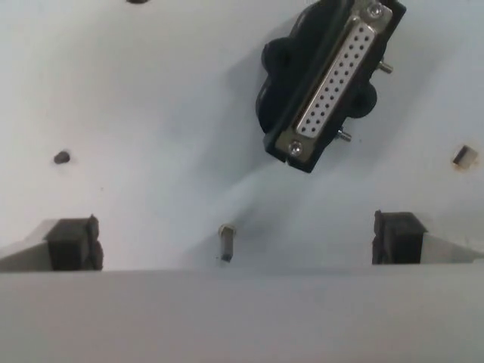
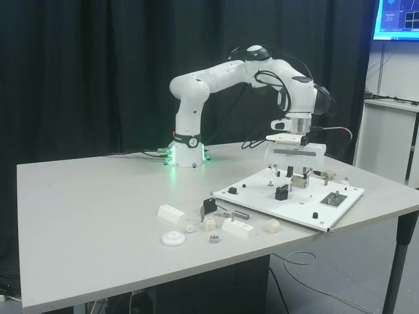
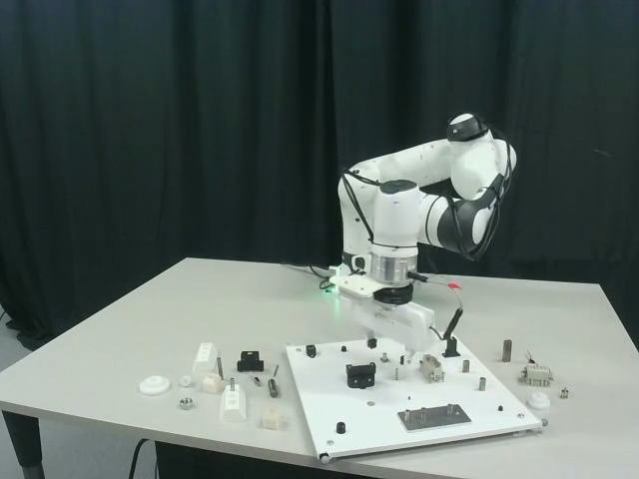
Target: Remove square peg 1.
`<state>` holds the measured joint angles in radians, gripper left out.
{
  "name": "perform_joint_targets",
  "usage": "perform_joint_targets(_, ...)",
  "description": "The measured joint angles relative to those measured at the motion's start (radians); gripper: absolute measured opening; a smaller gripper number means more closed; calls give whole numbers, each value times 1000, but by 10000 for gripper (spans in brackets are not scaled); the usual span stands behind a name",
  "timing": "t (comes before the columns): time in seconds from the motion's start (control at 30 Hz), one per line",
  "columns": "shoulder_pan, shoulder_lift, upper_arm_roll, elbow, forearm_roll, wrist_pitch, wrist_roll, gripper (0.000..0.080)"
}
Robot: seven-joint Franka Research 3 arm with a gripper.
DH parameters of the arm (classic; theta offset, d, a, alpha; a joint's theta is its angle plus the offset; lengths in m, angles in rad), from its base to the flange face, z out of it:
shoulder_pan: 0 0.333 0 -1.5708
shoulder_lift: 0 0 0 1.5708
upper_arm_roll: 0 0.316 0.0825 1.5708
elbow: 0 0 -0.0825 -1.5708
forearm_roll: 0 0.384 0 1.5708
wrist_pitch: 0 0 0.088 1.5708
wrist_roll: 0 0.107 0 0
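In the wrist view a small grey peg (image 1: 226,242) stands upright on the white board (image 1: 151,113). My gripper (image 1: 234,242) hangs over it, open, with one black finger (image 1: 72,242) far to one side and the other far to the opposite side. Nothing is held. A second small, square-headed peg (image 1: 463,156) stands farther off on the board. From the room views, the gripper (image 2: 290,171) (image 3: 404,349) points down just above the rear middle of the board (image 2: 262,204) (image 3: 329,399). The pegs are too small there to tell apart.
A black connector with a grey pin face (image 1: 325,83) lies on the board close to the gripper. A grey metal plate (image 2: 334,198) (image 3: 434,416) is on the board's front. Loose white blocks (image 2: 173,212) (image 3: 205,356), a white gear (image 2: 173,239) and small parts lie beside the board.
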<state>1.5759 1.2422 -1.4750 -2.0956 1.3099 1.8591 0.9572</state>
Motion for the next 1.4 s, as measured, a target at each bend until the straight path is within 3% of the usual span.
perform_joint_targets(0.6,0,0,37,-1,21,5,0,800)
perform_joint_targets(1.4,1,-2,89,-1,38,61,-7,800)
